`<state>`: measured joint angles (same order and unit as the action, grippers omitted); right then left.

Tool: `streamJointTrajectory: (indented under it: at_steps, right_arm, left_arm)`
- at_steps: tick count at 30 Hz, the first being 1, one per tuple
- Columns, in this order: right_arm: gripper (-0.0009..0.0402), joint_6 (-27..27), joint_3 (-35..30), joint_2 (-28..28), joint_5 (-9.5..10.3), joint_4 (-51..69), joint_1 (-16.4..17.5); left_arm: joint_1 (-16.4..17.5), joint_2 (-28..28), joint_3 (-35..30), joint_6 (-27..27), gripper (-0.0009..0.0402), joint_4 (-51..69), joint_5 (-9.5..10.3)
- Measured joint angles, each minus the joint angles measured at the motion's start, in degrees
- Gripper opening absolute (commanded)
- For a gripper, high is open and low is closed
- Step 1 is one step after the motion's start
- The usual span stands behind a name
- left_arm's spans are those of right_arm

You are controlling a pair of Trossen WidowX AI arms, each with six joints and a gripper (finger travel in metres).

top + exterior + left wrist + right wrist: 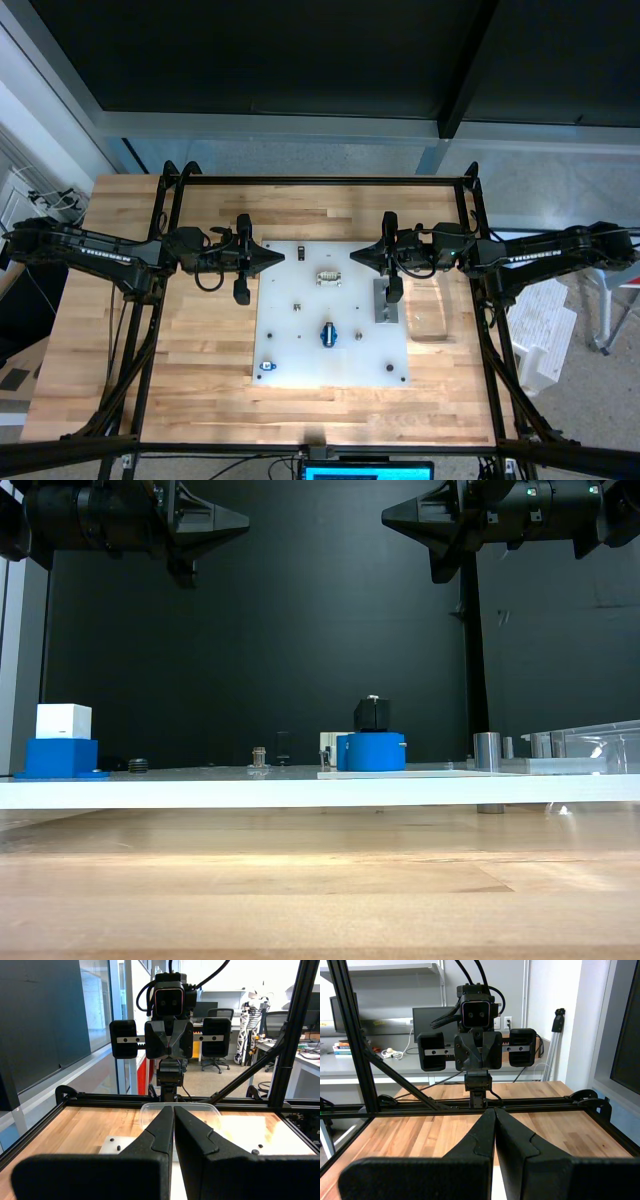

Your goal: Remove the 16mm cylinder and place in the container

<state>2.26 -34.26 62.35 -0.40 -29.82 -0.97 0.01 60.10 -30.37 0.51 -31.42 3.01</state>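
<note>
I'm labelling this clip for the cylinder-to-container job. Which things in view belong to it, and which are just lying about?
Job: cylinder, standing right of the blue fitting; container, beside the board's right edge; left hand and right hand, both shut, high above the board's far end.
Lying about: blue fitting, grey block, blue-and-white block.
</note>
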Motion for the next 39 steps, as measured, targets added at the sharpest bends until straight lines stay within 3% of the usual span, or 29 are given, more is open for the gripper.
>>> streamJointTrajectory:
  at_steps: [24, 26, 28, 33, 39]
  right_arm:
    - [0.0, 0.0, 0.0, 0.0, 0.0, 0.0, 0.0]
    - [0.0, 1.6, 0.0, -0.13, 1.4, 1.09, 0.09]
    - [0.0, 3.67, -0.74, -0.66, 4.57, 5.2, 0.07]
    - [0.0, 1.92, -6.67, -0.55, 1.03, 23.3, 2.1]
    - [0.0, 2.21, -12.35, 0.17, 1.2, 37.2, 3.8]
  left_arm:
    - [-0.02, 0.0, 0.0, 0.0, 0.0, 0.02, 0.02]
    - [-0.02, 0.0, 0.02, 0.0, 0.0, 0.02, 0.02]
    - [-0.02, 0.0, 0.02, -0.02, 0.0, 0.02, 0.0]
    - [-0.02, 0.0, 0.0, -0.02, 0.0, 0.02, 0.0]
    - [-0.02, 0.0, 0.0, -0.02, 0.0, 0.02, 0.0]
